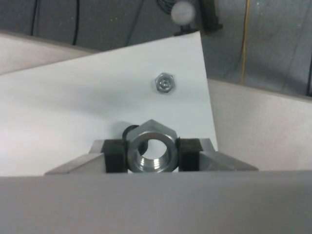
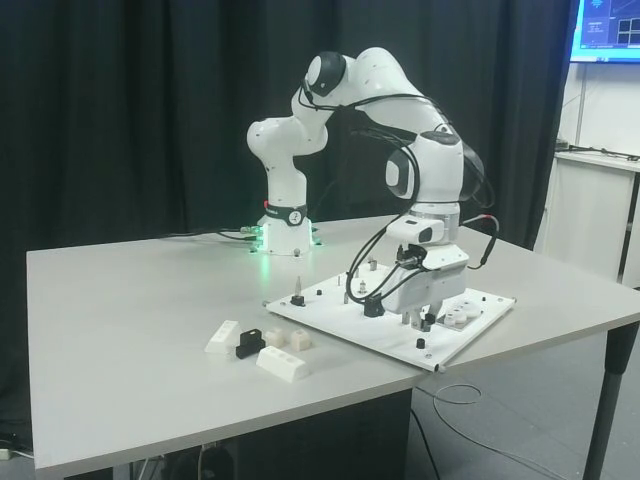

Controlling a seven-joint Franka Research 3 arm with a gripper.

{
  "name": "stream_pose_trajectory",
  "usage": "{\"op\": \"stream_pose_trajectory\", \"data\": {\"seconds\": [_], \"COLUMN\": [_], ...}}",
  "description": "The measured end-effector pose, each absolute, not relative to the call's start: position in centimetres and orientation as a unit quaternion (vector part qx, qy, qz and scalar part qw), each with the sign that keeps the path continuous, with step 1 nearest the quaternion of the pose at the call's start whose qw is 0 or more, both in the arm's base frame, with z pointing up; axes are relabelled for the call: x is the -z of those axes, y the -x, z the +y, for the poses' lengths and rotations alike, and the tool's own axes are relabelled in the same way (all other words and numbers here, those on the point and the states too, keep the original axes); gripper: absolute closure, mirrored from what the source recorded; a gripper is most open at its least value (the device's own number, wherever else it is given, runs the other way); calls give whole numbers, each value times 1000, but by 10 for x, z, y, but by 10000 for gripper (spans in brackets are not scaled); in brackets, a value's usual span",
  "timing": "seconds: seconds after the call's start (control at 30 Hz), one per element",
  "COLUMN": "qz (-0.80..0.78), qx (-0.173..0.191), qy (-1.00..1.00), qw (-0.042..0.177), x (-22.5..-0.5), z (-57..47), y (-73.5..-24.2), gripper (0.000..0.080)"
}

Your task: Place bolt 4.

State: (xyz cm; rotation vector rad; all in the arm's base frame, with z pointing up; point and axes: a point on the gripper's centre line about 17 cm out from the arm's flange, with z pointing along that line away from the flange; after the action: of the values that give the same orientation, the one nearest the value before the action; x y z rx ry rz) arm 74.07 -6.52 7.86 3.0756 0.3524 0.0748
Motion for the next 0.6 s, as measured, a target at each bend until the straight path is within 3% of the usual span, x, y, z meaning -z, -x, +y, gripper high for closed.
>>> {"op": "stream_pose_trajectory", "data": {"seconds": [0.6], "qz": [119], "qx": [-21], "qy": [-992], "qw": [21], "x": [-75], "z": [-62], "y": [-738], "gripper": [580]}}
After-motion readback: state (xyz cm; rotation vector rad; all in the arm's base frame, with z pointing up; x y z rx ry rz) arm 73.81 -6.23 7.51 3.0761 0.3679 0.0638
